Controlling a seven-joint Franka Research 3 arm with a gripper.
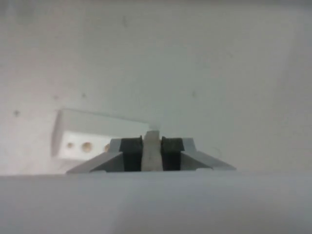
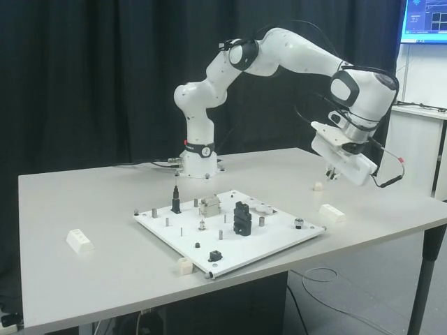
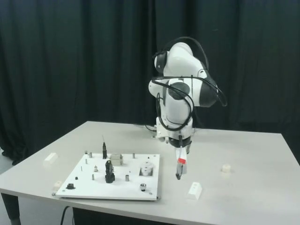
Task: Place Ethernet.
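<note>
Wrist view: end effector clamped on a small white piece, likely the Ethernet plug, held above the grey desk, clear of the white board. Pickup apparently done; carrying over and seating still left. Nearby: white holed block, small round part. Black fixtures crowding the board.

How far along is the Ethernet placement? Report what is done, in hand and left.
Done: the pick-up, it seems. The gripper is shut on a small white part, probably the Ethernet plug. In hand: it hangs above the grey table, near a white block, off to the side of the white board. Left: carrying the part to its place and releasing it; it is not yet set down.
</note>
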